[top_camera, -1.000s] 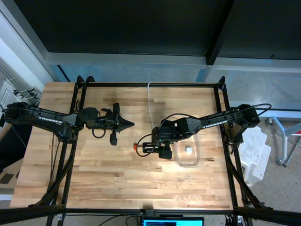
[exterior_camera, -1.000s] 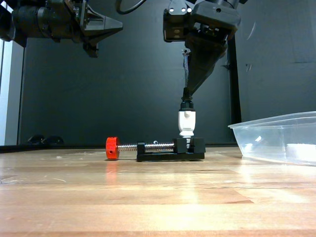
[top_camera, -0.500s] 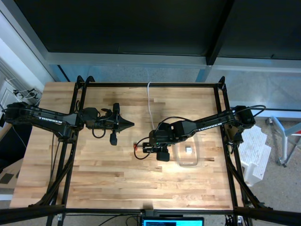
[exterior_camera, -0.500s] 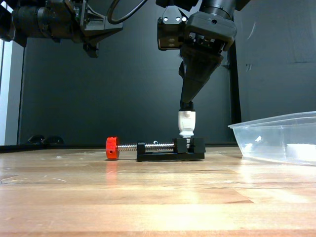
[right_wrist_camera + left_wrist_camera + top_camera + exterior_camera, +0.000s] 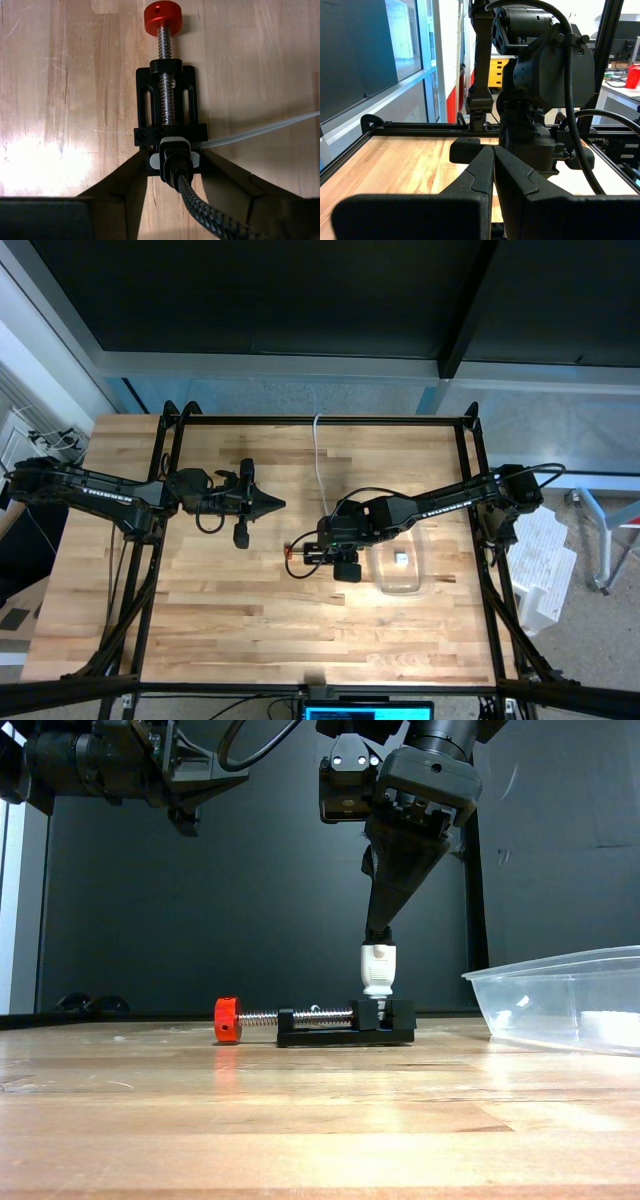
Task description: Remove the power plug from the receptacle and place in the container
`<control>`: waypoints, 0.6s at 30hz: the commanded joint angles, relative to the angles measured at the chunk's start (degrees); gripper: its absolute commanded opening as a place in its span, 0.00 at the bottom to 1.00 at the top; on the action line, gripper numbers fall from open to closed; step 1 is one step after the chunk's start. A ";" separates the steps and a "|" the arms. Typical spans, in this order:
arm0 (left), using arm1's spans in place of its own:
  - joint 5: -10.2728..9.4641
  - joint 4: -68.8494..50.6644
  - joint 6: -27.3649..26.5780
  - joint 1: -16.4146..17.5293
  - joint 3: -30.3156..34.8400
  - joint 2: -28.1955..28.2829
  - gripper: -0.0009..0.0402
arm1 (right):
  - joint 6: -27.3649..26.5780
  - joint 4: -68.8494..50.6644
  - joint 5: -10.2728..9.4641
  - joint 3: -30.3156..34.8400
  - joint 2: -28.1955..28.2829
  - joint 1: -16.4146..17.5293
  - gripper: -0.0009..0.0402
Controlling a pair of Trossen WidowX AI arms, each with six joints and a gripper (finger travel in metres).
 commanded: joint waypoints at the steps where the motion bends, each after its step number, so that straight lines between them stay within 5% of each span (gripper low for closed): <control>1: 0.02 0.02 0.00 0.00 0.02 0.00 0.02 | 0.09 0.02 0.42 -0.02 -0.02 0.00 0.28; 12: 0.02 0.02 0.00 0.02 0.02 0.00 0.02 | 0.02 0.02 0.39 -0.02 -0.02 0.00 0.03; 18: 0.00 0.02 0.00 0.02 0.02 0.00 0.02 | 0.02 0.02 0.37 -0.02 -0.04 0.00 0.03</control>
